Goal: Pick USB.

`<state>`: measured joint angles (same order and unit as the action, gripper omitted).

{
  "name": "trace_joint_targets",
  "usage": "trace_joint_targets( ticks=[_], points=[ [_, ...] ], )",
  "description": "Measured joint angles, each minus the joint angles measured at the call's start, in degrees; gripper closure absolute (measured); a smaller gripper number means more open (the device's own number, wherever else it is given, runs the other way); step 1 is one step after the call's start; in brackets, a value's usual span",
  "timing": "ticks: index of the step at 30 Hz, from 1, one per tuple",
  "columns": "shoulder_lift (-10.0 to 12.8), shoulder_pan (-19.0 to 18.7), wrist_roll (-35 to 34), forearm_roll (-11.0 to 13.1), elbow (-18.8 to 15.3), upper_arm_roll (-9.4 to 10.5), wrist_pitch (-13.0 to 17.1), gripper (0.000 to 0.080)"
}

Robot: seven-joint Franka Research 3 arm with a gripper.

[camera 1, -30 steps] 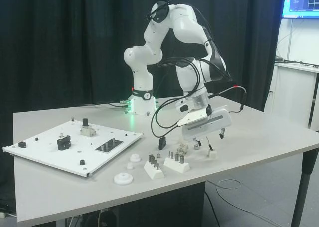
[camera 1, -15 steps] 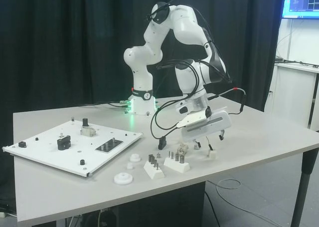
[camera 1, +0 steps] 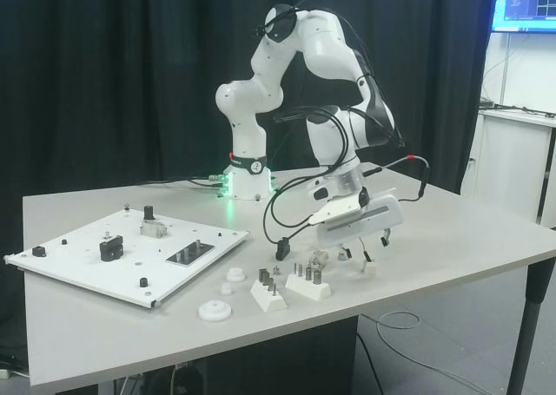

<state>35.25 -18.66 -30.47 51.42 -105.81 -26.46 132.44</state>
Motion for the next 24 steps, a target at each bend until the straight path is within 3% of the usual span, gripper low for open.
trace_joint_targets(
  ticks=[3, 4, 12, 13, 17, 18, 24],
  points=[
    [0.07, -0.02, 0.00, 0.04, 0.02, 0.00, 0.00, 0.0003],
    [0.09, -0.02, 0.00, 0.08, 0.03, 0.00, 0.00, 0.0100],
    [0.25, 0.00, 0.00, 0.64, 0.03, 0.00, 0.00, 0.0100],
    [0.27, 0.00, 0.00, 0.65, 0.03, 0.00, 0.01, 0.0446],
    [0.37, 0.01, 0.00, 0.65, 0.03, -0.03, 0.02, 0.0446],
    [0.40, 0.01, 0.00, 0.65, 0.03, -0.04, 0.02, 0.0626],
    [0.58, 0.03, 0.05, 0.65, 0.04, -0.12, 0.04, 0.0626]
  ],
)
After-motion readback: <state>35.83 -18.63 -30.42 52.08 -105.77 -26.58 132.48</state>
